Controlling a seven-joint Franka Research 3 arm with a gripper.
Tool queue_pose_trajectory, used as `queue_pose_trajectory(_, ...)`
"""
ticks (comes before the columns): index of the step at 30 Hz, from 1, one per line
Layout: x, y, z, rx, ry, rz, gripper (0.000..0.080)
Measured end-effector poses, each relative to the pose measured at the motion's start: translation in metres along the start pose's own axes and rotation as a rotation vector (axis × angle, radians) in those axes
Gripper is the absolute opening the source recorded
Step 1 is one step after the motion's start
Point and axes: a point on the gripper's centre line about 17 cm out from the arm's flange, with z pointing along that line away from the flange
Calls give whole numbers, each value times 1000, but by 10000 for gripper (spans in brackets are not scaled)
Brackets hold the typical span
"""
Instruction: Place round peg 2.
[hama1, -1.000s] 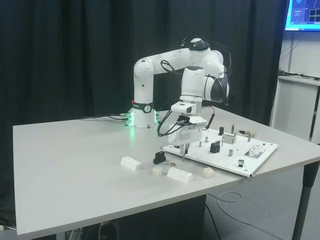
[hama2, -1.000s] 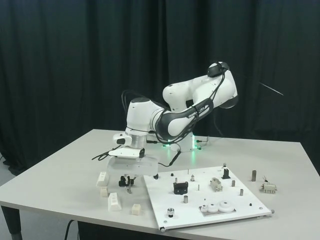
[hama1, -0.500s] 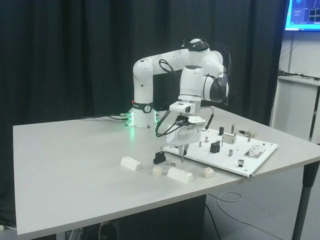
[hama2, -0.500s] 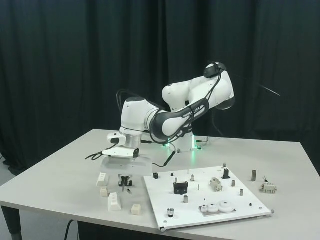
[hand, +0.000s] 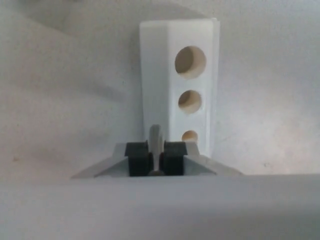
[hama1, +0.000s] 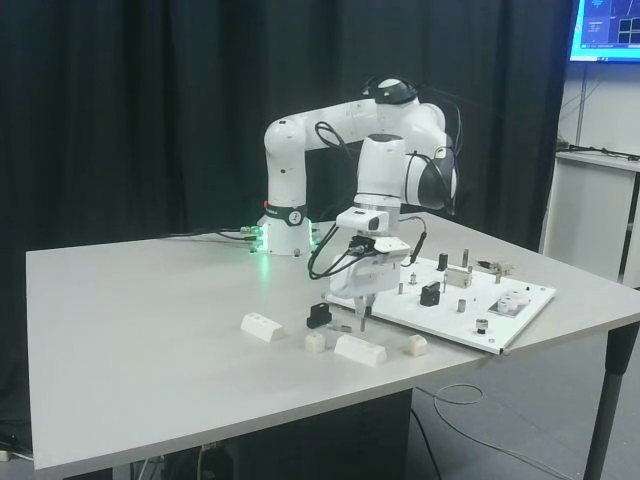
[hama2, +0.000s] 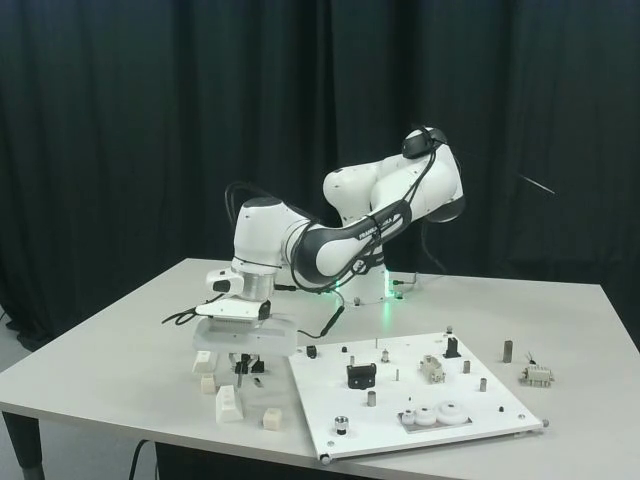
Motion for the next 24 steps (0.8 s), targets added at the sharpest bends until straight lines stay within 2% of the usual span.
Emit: queue_pose_trajectory(24,-4,27,1,-8,2,1,61)
